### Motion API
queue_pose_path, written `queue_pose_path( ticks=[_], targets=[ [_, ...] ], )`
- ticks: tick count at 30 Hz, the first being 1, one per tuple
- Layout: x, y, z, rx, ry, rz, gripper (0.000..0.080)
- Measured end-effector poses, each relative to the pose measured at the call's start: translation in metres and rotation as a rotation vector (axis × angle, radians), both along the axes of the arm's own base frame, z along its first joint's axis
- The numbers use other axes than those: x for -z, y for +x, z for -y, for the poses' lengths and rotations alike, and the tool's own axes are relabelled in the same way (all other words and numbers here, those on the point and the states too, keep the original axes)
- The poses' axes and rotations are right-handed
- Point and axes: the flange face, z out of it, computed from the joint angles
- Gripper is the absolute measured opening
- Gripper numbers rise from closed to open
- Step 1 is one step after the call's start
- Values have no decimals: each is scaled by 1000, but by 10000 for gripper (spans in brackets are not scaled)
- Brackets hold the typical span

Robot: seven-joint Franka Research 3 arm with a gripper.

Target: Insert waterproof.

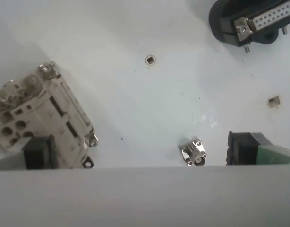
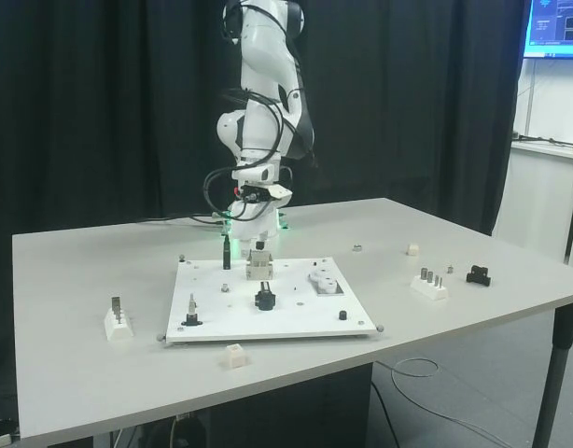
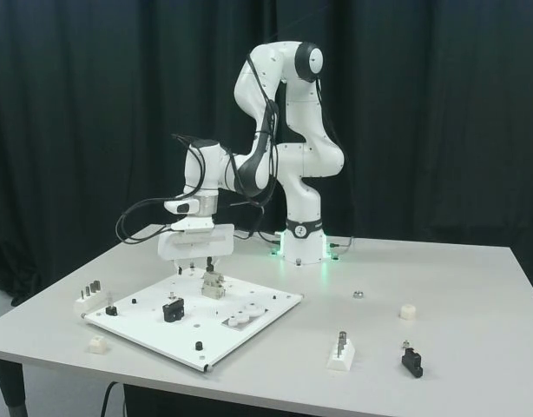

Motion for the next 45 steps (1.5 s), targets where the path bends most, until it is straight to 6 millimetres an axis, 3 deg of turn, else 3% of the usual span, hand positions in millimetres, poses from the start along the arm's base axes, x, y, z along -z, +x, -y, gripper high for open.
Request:
queue_pose_path(
  ticks=[45],
  targets=[
    [8, 3, -4, -119, -17, -23, 800]
  ],
)
